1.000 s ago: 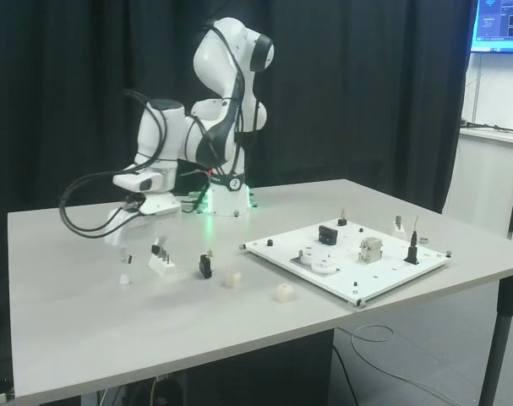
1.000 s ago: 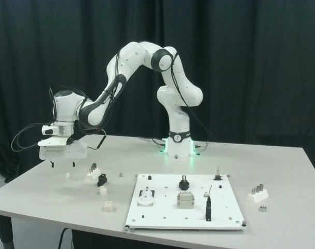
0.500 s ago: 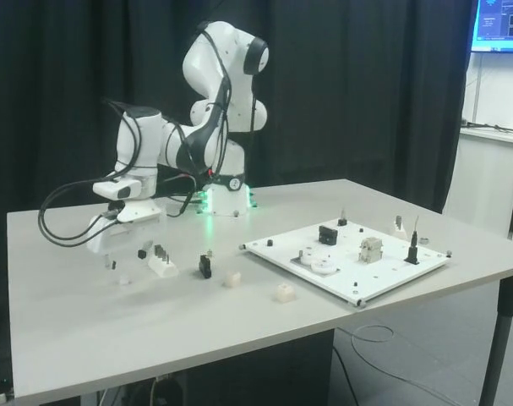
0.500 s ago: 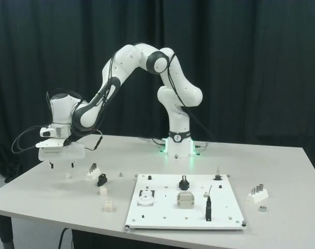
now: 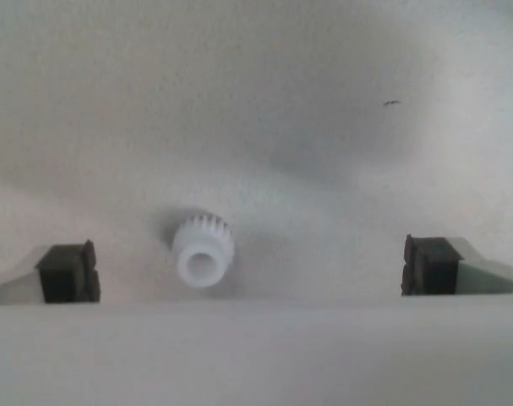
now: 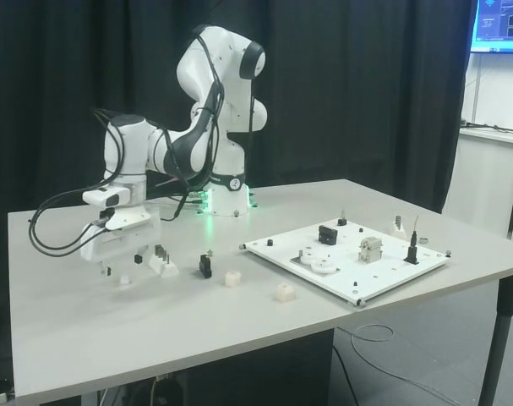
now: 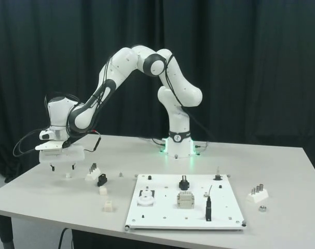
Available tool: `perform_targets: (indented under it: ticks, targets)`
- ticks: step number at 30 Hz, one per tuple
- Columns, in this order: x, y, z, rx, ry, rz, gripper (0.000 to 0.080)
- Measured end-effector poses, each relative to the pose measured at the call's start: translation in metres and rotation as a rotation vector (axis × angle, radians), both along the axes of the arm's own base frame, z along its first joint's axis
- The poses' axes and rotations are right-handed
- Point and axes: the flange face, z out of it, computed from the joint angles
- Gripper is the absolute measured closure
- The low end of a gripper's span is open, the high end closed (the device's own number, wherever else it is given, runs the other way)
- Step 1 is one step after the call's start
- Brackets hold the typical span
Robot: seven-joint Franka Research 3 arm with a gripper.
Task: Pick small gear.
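The small gear (image 5: 203,251) is white and toothed, and it lies flat on the grey table with its bore facing up. In the wrist view it sits between my black fingertips (image 5: 68,272), closer to that one than to the other. My gripper (image 5: 248,269) is open and holds nothing. The room views show the gripper (image 6: 122,263) (image 7: 62,166) low over the table's left part, just above the gear (image 6: 125,280) (image 7: 68,175).
Beside the gripper stands a white holder with pins (image 6: 162,265), then a black part (image 6: 205,267) and two white blocks (image 6: 231,278) (image 6: 284,293). A white assembly board (image 7: 162,210) with several parts lies mid-table. Another small pin holder (image 7: 257,194) sits at the right.
The arm has swung the gripper further left and lowered it, so it now hangs just above the small gear. The fingers stay open.
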Motion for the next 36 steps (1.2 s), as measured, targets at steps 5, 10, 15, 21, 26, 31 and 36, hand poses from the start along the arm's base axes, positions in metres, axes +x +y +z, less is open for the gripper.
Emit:
perform_targets:
  ticks: [5,10,15,21,26,31,36]
  targets:
    - [-0.005,-0.004,-0.008,0.021,0.003,-0.009,0.0003]
    - [-0.009,-0.006,-0.015,0.036,0.004,-0.005,0.0003]
    - [-0.013,-0.008,-0.020,0.051,-0.001,0.003,0.0003]
    - [-0.017,-0.010,-0.023,0.062,-0.009,0.002,0.0003]
    - [-0.020,-0.012,-0.026,0.071,-0.016,0.012,0.0003]
    - [-0.022,-0.013,-0.027,0.080,-0.028,0.026,0.0003]
    - [-0.024,-0.014,-0.029,0.086,-0.042,0.047,0.0003]
